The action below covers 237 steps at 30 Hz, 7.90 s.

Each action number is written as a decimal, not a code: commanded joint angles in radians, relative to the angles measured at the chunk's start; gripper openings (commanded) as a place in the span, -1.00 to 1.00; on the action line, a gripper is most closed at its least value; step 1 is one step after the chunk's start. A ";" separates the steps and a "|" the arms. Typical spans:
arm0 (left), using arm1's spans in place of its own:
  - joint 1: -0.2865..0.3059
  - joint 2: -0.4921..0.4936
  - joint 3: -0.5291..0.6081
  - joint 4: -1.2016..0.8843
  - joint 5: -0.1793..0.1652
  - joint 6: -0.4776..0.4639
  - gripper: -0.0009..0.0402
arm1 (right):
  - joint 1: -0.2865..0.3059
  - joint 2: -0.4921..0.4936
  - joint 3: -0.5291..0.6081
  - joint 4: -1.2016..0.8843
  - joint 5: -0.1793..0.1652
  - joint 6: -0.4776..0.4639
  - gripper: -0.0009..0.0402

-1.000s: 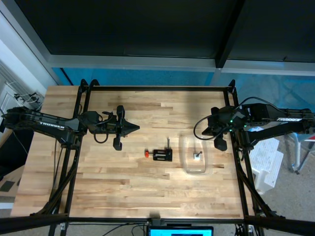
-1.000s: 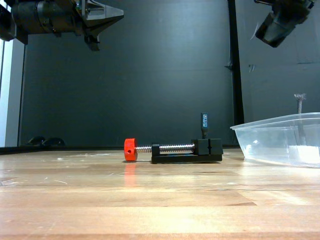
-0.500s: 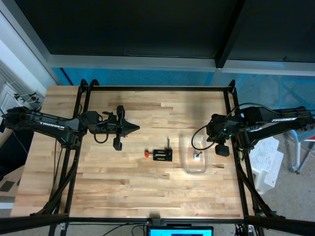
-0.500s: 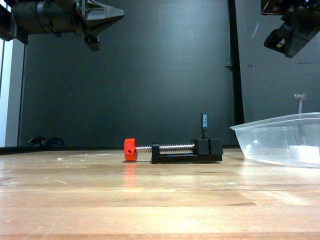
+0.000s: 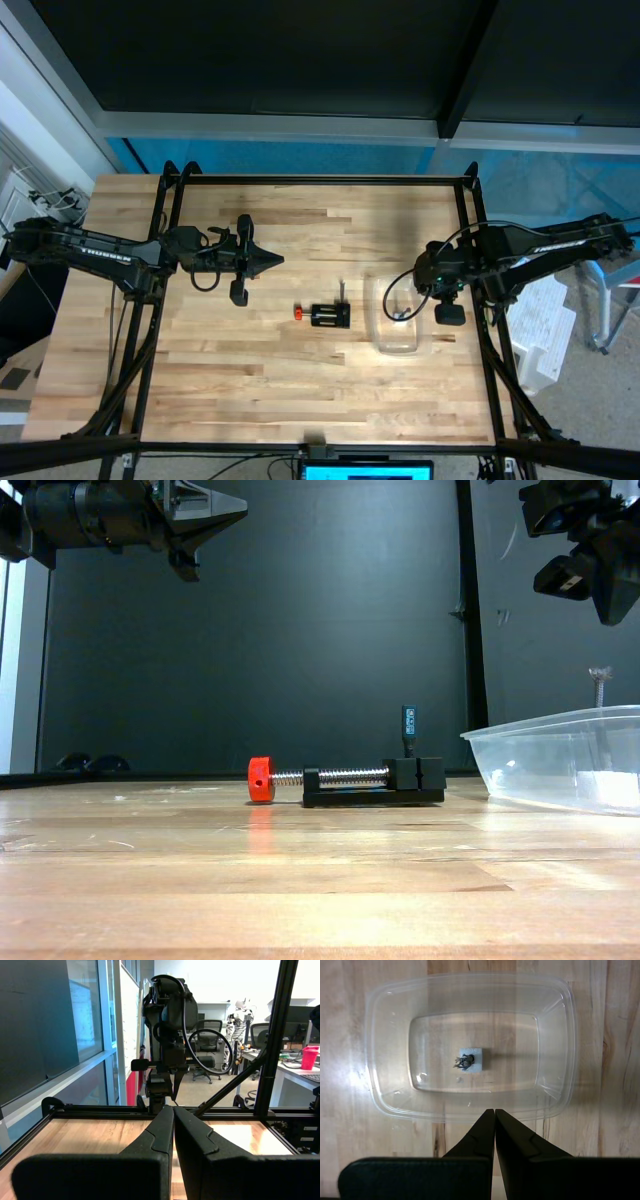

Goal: Pick the usb-c connector and install on the hub

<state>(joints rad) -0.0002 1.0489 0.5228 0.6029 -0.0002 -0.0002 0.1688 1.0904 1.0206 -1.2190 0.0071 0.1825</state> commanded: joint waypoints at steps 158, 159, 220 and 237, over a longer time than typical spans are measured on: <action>0.000 0.000 0.000 0.000 0.000 0.000 -0.96 | 0.179 0.228 -0.327 0.477 0.053 0.124 0.08; 0.000 0.000 0.000 0.000 0.000 0.000 -0.96 | 0.179 0.228 -0.327 0.477 0.053 0.124 0.08; 0.000 0.000 0.000 0.000 0.000 0.000 -0.96 | 0.177 0.109 -0.037 0.071 0.106 0.153 0.08; 0.000 0.000 0.000 0.000 0.000 0.000 -0.96 | 0.176 0.109 -0.037 0.071 0.109 0.158 0.08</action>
<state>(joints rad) -0.0002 1.0489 0.5228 0.6029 -0.0006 -0.0002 0.3443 1.1992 0.9836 -1.1484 0.1165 0.3397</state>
